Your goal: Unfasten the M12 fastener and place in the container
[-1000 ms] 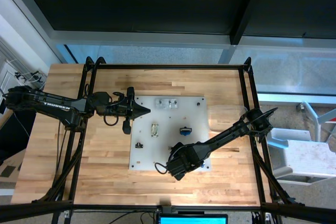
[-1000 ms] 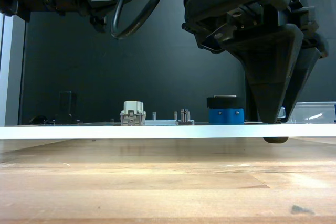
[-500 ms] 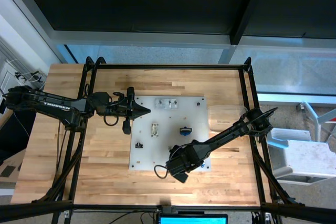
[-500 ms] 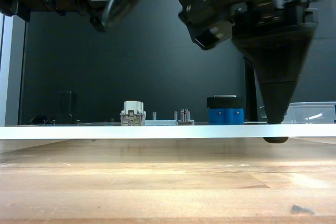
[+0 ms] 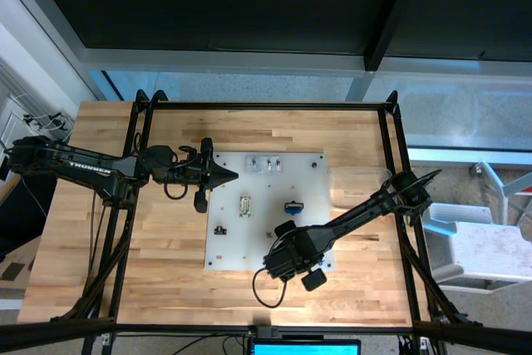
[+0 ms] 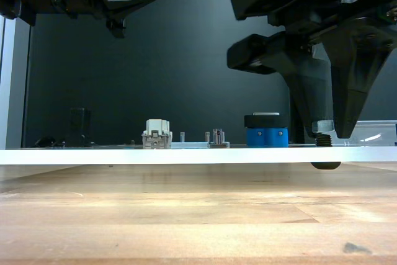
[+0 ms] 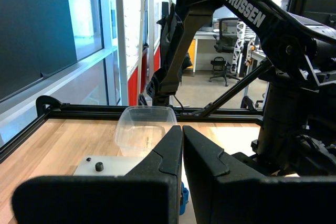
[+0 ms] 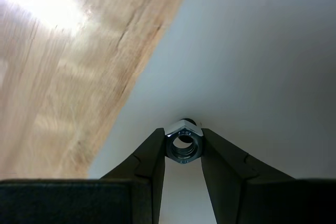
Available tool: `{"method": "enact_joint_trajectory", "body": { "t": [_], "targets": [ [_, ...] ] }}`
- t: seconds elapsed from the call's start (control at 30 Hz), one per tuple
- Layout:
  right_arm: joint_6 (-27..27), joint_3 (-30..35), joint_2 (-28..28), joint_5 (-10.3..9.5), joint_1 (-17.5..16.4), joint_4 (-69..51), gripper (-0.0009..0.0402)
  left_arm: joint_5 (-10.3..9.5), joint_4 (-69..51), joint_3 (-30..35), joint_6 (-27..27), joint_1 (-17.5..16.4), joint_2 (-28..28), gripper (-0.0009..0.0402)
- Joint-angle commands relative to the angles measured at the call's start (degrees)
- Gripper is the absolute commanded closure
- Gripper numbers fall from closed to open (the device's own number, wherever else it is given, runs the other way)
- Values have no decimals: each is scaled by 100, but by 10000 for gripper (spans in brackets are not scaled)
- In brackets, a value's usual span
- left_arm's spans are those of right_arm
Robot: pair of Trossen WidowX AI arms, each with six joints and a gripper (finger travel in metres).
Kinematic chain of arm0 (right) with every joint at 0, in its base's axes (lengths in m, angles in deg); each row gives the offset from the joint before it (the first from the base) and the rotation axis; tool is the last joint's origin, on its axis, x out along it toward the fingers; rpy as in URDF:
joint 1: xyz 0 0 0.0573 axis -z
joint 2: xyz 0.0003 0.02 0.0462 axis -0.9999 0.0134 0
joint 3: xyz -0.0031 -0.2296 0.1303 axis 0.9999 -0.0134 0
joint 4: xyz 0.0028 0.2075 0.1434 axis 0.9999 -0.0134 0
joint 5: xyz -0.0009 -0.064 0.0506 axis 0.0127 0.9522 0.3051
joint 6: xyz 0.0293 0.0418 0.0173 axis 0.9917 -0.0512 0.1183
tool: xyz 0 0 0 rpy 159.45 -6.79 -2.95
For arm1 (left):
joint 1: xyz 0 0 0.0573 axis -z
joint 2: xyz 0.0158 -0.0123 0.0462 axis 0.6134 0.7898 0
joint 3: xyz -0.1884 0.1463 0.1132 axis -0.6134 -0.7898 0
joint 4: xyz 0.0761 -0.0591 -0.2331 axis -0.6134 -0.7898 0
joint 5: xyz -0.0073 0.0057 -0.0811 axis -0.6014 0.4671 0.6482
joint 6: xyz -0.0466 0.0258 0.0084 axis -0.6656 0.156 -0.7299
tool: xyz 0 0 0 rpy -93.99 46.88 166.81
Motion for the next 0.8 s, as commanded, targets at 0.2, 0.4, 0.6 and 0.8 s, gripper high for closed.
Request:
{"method": "enact_joint_trajectory", "body": {
  "t": [0.2, 0.4, 0.6, 0.8],
  "targets": [
    [-85, 2, -216, -2, 0, -9, 393, 0, 2, 0, 0, 0, 2, 393],
    [229, -116, -654, 9, 90, -127, 393, 0, 2, 0, 0, -2, 2, 393],
    [345, -772, -1300, 15, 223, -24, 393, 0, 2, 0, 0, -2, 2, 393],
    [487, -1364, -1917, 22, 533, 22, 393, 0, 2, 0, 0, 0, 2, 393]
  ]
}}
